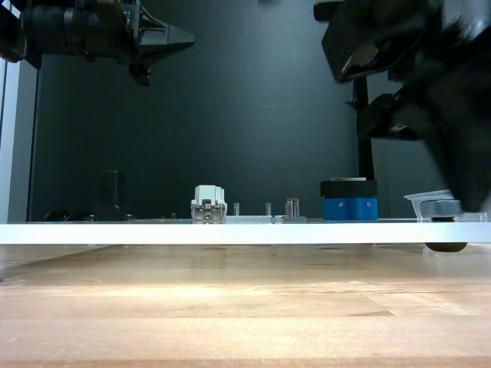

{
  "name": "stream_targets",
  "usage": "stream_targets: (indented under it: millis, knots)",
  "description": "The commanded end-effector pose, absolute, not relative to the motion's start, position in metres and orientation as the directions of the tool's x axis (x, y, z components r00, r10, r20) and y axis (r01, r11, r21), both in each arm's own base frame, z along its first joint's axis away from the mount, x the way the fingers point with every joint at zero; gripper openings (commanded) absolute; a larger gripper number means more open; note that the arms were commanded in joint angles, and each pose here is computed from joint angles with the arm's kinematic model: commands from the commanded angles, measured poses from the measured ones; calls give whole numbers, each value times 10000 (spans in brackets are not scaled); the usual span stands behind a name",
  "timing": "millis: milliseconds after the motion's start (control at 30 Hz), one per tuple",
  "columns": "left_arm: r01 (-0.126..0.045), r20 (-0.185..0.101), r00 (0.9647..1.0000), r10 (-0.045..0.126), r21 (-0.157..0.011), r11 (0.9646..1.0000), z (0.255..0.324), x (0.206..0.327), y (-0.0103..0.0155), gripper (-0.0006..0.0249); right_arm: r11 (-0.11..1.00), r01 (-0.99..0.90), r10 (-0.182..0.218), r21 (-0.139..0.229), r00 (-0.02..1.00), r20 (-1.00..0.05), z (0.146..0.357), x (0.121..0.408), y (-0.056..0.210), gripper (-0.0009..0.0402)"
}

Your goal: Unfasten the M12 nut and place it in the container

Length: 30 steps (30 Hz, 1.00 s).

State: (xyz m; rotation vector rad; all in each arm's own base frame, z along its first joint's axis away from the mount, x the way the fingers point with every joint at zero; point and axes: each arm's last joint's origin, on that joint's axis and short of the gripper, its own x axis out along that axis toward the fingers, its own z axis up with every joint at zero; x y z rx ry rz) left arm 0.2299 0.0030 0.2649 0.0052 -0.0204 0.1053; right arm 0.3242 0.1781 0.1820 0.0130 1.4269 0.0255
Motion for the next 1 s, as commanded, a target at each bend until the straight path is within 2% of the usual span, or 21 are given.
stream_targets:
  millis: [33,67,167,267,300,467,533,600,733,833,1000]
  knots:
    - [-1052,211,9942,1051,41,9944,2649,2299,31,0,9931,591,-1106,-1017,1749,-9784,1885,3221,1725,0]
    - [-1048,207,9943,1047,41,9945,2649,2299,30,0,9917,654,-1209,-1108,1787,-9765,1911,3216,1720,0]
    - [-1048,211,9943,1047,41,9945,2650,2300,30,0,9914,736,-1195,-1081,1742,-9774,1942,3206,1716,0]
    - [-1048,214,9943,1047,40,9945,2650,2300,30,0,9953,671,-803,-703,1605,-9838,1952,3200,1726,0]
    - [-1048,211,9943,1047,41,9945,2650,2300,30,0,9971,638,-514,-421,1518,-9871,1960,3197,1734,0]
    - [-1052,211,9942,1051,41,9944,2650,2300,31,0,9873,481,1454,1512,1069,-9836,2015,3199,1801,0]
    - [-1048,211,9943,1047,41,9945,2650,2300,30,0,9765,377,2078,2123,977,-9733,2029,3210,1831,0]
    - [-1052,211,9942,1051,41,9944,2650,2300,31,0,9744,319,2181,2227,1089,-9698,2023,3220,1849,0]
    - [-1052,214,9942,1051,40,9944,2650,2300,31,0,9785,321,1990,2036,1105,-9737,1943,3246,1864,0]
    - [-1048,203,9943,1047,42,9945,2648,2299,30,0,9843,334,1676,1731,1260,-9778,1880,3274,1869,0]
    - [-1048,207,9943,1047,41,9945,2649,2299,30,0,9858,308,1596,1650,1338,-9781,1837,3294,1871,0]
